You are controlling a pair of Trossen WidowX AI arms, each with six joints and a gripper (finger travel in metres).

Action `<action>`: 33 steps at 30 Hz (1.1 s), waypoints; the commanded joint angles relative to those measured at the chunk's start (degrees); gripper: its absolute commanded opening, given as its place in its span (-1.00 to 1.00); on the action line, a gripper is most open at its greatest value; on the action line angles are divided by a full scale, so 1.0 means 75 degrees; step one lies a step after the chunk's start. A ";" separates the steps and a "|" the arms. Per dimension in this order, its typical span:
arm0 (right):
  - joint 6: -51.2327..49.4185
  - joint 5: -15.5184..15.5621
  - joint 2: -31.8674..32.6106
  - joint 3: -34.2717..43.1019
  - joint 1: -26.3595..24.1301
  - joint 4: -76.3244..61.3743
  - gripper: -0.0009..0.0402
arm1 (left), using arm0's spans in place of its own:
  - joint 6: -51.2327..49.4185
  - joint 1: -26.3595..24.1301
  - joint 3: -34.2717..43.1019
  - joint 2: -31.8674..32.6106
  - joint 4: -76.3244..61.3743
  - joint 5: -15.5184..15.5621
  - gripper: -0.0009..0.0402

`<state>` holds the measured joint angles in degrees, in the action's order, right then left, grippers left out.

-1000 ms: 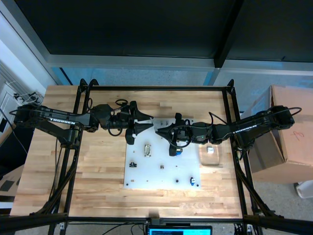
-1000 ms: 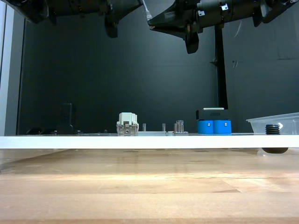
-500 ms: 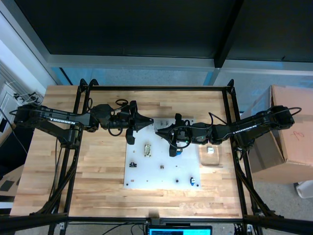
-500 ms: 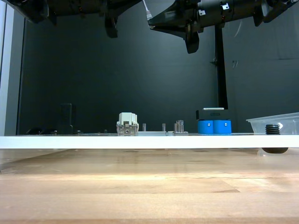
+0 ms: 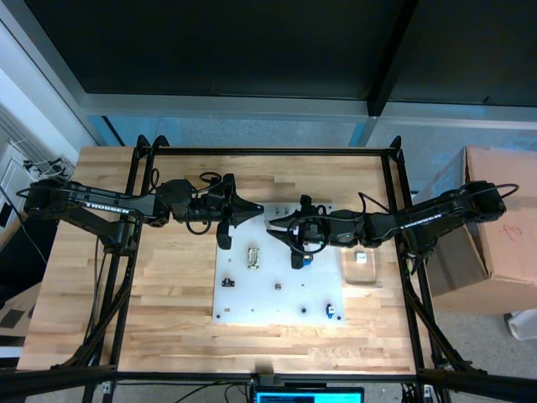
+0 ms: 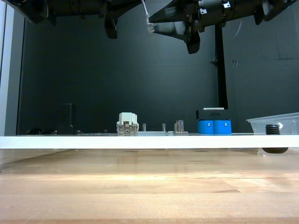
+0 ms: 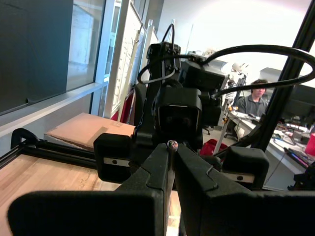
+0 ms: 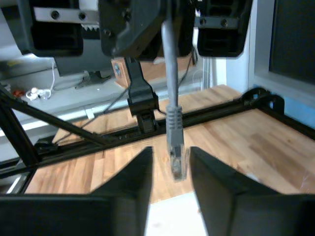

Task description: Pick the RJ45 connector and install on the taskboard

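Between released right gripper fingers, RJ45 connector hanging untouched, cable clenched by facing left gripper, taskboard below both.

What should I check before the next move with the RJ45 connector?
1. Hold: left gripper is shut on the cable of the RJ45 connector: ok.
2. The right gripper is open, fingers either side of the connector without touching it: ok.
3. The connector hangs plug end down: ok.
4. The connector is well above the taskboard: ok.
5. The connector is seated on the board: not ok.
6. Target port location: cannot tell.
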<state>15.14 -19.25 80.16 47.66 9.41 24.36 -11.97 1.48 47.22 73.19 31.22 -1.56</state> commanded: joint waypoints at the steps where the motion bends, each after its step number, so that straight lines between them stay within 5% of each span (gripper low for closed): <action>1: 0.0012 0.0099 -0.0050 0.0662 0.0009 -0.1644 -0.09 | 0.0108 0.0000 -0.0003 0.0000 0.0041 -0.0198 -0.95; 14: 0.0067 0.0950 0.0600 0.4296 -0.0341 -0.7831 0.01 | 0.0361 0.0000 -0.0003 0.0003 -0.0979 -0.0673 -0.95; 25: -0.0140 0.1906 0.1938 0.5648 -0.0644 -0.8600 0.02 | 0.0411 0.0000 -0.0003 0.0003 -0.1026 -0.0685 -0.96; 33: -0.0318 0.1944 0.2270 0.5747 -0.0656 -0.8513 -0.06 | 0.0405 0.0000 -0.0003 0.0003 -0.1355 -0.0679 -0.96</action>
<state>12.75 -4.71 97.21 90.98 4.49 -39.86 -8.91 1.48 47.22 73.19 21.08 -6.72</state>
